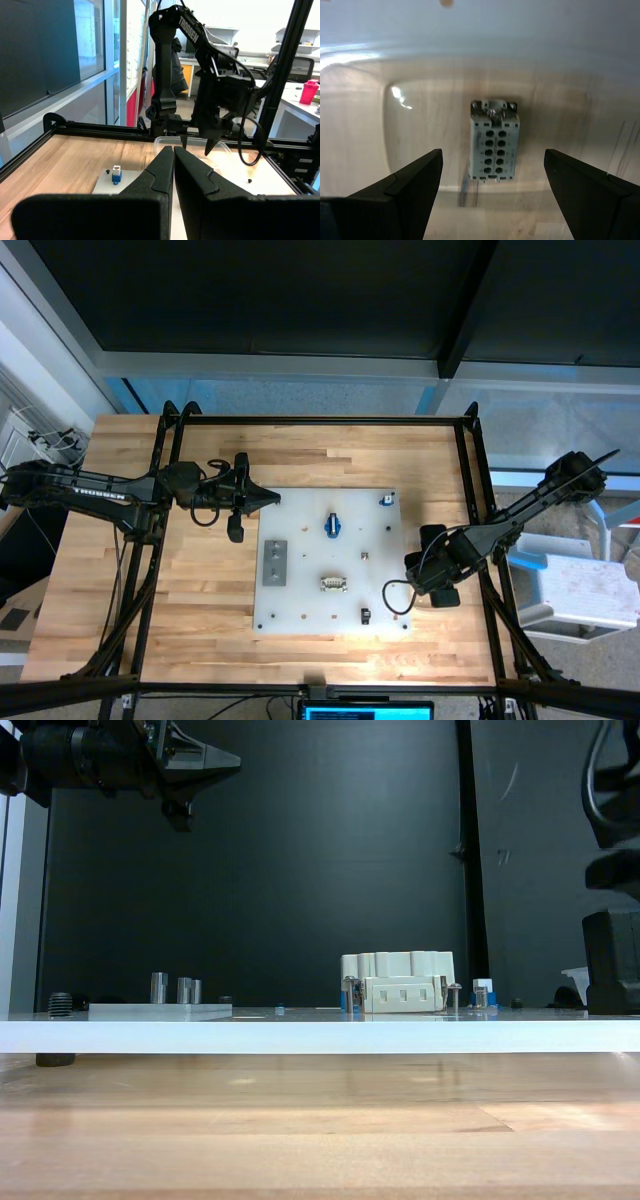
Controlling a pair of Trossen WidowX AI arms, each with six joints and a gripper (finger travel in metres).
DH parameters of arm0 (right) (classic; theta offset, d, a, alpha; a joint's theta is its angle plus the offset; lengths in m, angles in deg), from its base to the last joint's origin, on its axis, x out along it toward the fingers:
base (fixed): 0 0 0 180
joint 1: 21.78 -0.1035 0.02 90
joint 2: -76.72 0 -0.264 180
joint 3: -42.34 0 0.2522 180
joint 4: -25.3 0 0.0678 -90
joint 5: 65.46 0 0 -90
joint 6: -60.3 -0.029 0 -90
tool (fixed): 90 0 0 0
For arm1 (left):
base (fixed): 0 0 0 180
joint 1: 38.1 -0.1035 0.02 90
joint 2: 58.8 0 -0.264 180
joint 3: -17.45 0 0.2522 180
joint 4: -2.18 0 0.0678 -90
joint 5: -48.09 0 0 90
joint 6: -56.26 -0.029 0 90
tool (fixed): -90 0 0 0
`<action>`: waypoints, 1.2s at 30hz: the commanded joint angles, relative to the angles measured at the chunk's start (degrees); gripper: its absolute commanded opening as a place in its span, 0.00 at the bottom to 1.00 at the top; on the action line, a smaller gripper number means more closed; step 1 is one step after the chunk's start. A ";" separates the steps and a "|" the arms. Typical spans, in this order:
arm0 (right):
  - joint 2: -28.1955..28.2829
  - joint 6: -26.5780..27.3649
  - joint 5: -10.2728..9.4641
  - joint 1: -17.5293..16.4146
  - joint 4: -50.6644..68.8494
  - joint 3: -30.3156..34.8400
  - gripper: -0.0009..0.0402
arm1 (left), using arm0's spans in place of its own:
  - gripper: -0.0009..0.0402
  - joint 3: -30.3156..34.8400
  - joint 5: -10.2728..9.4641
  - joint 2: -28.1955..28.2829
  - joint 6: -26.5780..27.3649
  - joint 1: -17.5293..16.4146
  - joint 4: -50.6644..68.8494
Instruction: Pick the HAN10E connector and install in the HAN10E hub
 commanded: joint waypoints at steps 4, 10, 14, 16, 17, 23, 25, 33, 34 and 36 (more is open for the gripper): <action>0.20 -0.42 0.13 -0.22 -2.23 -2.71 0.71 | 0.02 0.00 0.02 0.02 -0.02 -0.02 -0.02; 0.31 -0.68 -0.02 -0.24 -6.82 -4.94 0.71 | 0.02 0.00 0.02 0.00 -0.02 0.00 -0.02; 0.31 -1.14 0.00 -0.22 -7.87 -5.84 0.70 | 0.02 0.00 0.02 0.00 -0.02 0.00 0.00; 0.31 -1.11 -0.02 -0.24 -8.76 -6.40 0.68 | 0.02 0.00 0.02 0.00 -0.02 0.00 -0.02; 0.31 -1.16 -0.11 -0.22 -9.35 -6.73 0.68 | 0.02 0.00 0.02 0.00 -0.02 0.00 0.00; 0.31 -2.03 -1.46 -0.24 -12.79 -8.63 0.63 | 0.02 0.00 0.02 0.02 -0.02 0.00 -0.02; 0.28 -2.21 -1.40 -0.22 -12.63 -8.63 0.60 | 0.02 0.00 0.02 0.02 -0.02 0.00 -0.02; 0.28 -2.21 -1.40 -0.22 -12.61 -8.63 0.45 | 0.02 0.00 0.02 0.00 -0.02 0.00 0.00; 0.28 -2.19 -1.40 -0.22 -12.61 -8.63 0.42 | 0.02 0.00 0.02 0.00 -0.02 0.00 0.00; 0.28 -2.19 -1.40 -0.24 -12.59 -8.63 0.38 | 0.02 0.00 0.02 0.00 -0.02 0.00 -0.02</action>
